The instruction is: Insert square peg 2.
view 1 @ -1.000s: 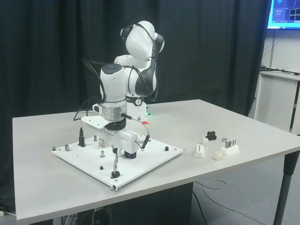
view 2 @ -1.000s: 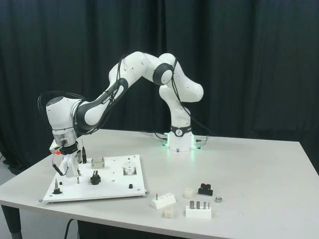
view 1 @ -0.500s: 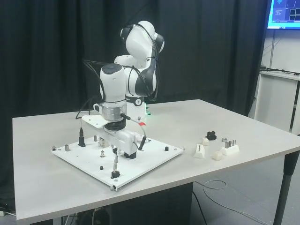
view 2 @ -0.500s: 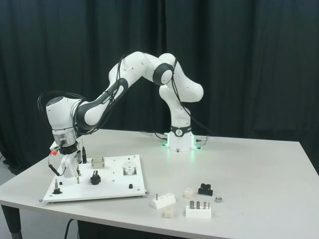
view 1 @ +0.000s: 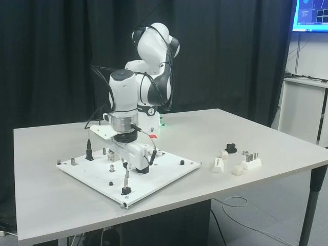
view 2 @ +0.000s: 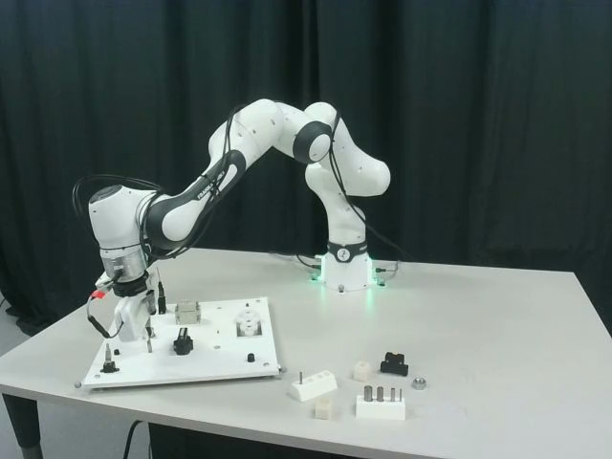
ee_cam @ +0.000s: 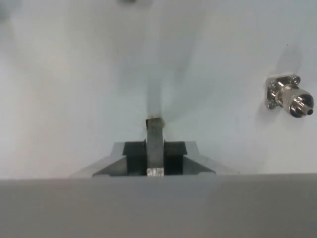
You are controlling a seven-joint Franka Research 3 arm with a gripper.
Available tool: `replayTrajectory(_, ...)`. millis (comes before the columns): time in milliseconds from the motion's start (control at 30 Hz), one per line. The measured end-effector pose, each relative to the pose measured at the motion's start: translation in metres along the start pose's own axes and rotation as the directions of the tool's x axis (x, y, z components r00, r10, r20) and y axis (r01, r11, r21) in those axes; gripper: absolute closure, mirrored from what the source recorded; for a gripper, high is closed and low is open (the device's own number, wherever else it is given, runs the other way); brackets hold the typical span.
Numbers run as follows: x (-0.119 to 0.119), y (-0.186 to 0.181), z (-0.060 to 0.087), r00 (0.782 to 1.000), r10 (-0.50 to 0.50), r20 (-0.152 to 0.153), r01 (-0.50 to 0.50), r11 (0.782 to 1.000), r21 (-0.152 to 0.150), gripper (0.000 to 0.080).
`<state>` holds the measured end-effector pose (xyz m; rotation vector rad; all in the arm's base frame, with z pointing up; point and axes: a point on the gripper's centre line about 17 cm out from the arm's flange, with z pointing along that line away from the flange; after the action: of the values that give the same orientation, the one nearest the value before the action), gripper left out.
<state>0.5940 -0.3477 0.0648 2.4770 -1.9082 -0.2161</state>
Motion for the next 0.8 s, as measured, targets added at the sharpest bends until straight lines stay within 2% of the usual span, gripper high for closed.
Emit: replayTrajectory(800,0.0005,-0.0004,0.0016,1.0,0.004,0.002,-0.004,1.0,0.009,0.0734)
